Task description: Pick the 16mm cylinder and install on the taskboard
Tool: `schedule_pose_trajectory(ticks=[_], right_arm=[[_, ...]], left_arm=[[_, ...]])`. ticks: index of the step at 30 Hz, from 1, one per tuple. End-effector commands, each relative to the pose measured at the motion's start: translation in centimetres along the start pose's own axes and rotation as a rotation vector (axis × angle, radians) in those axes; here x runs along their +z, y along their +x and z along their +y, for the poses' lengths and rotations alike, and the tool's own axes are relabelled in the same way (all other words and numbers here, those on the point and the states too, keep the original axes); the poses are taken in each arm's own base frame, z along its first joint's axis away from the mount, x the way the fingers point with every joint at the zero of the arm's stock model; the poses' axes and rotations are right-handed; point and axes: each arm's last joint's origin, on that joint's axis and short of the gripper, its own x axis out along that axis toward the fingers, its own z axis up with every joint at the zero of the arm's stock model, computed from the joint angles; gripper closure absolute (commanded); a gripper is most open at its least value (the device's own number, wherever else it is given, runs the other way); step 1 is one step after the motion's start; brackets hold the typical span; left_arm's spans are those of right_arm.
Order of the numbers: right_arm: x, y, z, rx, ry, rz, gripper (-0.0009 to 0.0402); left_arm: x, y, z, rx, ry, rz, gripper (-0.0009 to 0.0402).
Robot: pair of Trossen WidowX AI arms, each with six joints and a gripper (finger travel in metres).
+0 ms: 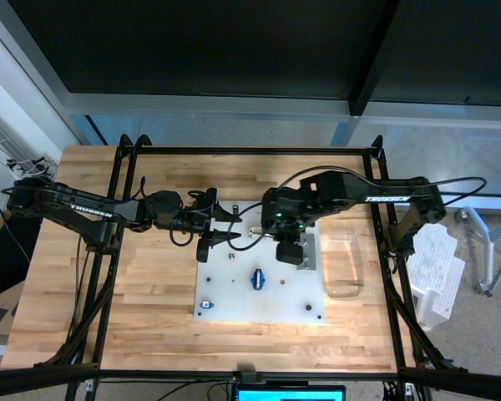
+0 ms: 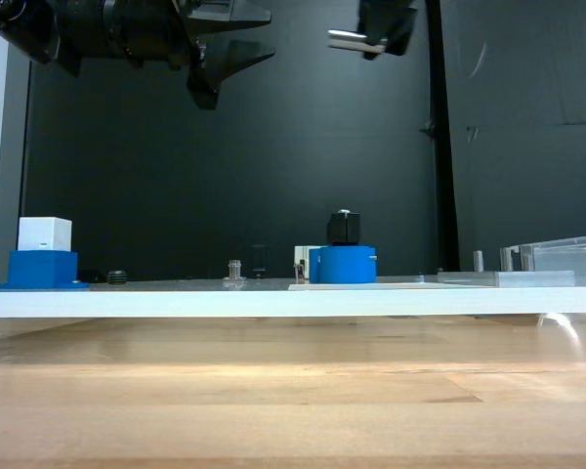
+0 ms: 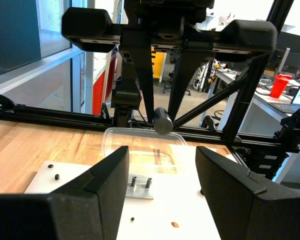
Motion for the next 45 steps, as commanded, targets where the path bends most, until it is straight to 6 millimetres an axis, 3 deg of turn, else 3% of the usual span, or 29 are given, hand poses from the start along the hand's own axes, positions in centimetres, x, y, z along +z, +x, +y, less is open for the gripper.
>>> schedule_pose_trajectory(ticks=[1,10,30,45], right_arm=[[1.1,0.2,0.0,0.000,-0.015,-0.017,0.0393],[2.7,0.9,-0.1,0.001,-0.030,-0.036,0.0393],[3.1,1.0,-0.3,0.002,-0.025,-0.072,0.0393],[3.0,1.0,-0.3,-0.002,-0.025,-0.063,0.0393]], left_arm=[[-0.1,0.1,0.0,0.001,0.000,0.003,0.0201],[0.3,1.0,0.0,0.000,0.004,0.002,0.0200],[0.5,2.5,0.0,0.000,0.001,0.029,0.0201],[0.6,2.5,0.0,-0.012,0.001,0.048,0.0261]])
